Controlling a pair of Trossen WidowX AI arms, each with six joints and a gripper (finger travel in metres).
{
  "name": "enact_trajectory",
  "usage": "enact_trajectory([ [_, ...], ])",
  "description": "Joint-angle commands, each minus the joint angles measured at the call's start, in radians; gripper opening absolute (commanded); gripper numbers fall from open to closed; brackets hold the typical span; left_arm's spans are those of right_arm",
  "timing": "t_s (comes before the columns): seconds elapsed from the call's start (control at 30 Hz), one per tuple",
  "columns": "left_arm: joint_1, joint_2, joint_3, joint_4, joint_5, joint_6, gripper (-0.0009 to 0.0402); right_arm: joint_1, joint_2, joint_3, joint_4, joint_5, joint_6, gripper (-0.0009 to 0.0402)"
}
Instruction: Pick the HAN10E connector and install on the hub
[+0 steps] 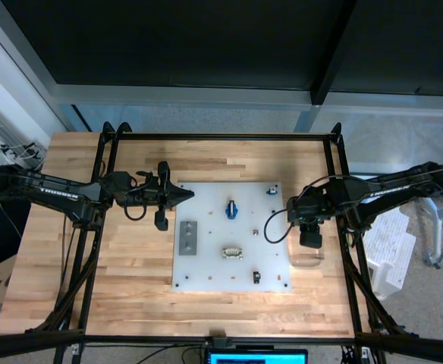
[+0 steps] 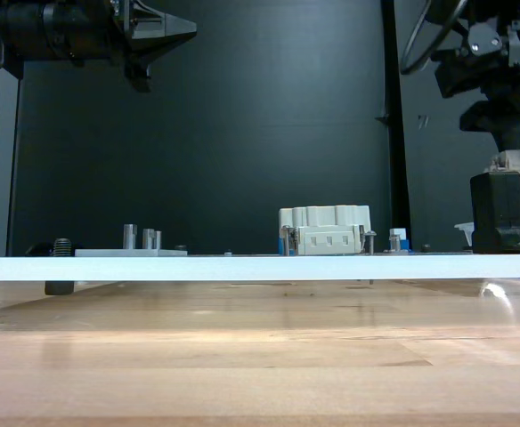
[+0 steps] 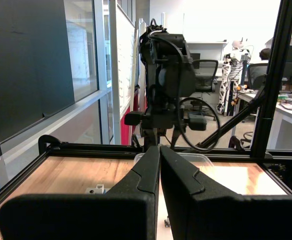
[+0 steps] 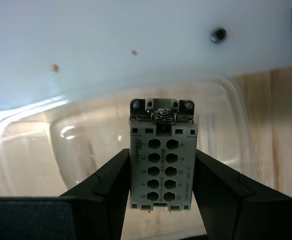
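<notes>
Connector (image 4: 161, 160): clamped by its long sides between the fingers (image 4: 111, 182) of the right gripper (image 1: 310, 240), pin face toward the wrist camera, square in the grip. It sits low over a clear tray (image 1: 305, 264) just beside the right edge of the white board (image 1: 206, 277). Whether it touches the tray floor cannot be told.

Hub (image 1: 233, 253): on the board, toward its near edge, well apart from the connector.

Left gripper (image 1: 182, 196): fingers (image 3: 178, 175) together, holding nothing, raised over the board's left edge.

Other items on the board: grey block (image 1: 188, 236) left of the hub; blue part (image 1: 231, 208) beyond it.

Step in hand, as judged: lift out of the tray and carry to the hub.

- Rise straight until above the tray rim.
- Travel higher than the hub's top.
- Turn the wrist so the connector's long axis matches the hub's.
- Centre between the flanges before descending.
- Lower slowly, press evenly, and release only when seated flush.

Risk: a skewed entry could jam on the hub's rim.
</notes>
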Motion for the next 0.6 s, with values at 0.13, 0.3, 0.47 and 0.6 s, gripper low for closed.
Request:
enact_trajectory([
  [0.13,0.000,0.000,0.000,0.000,0.000,0.000,0.0000,0.041,0.131,0.110,0.021,0.009,-0.002,0.0035],
  [0.3,0.000,0.000,0.000,0.000,0.000,0.000,0.0000,0.063,0.238,0.203,0.036,0.008,0.002,0.0035],
  [0.47,0.000,0.000,0.000,0.000,0.000,0.000,0.0000,0.079,0.345,0.303,0.035,0.009,0.002,0.0035],
  [0.6,0.000,0.000,0.000,0.000,0.000,0.000,0.0000,0.090,0.427,0.381,0.033,0.008,0.002,0.0035],
])
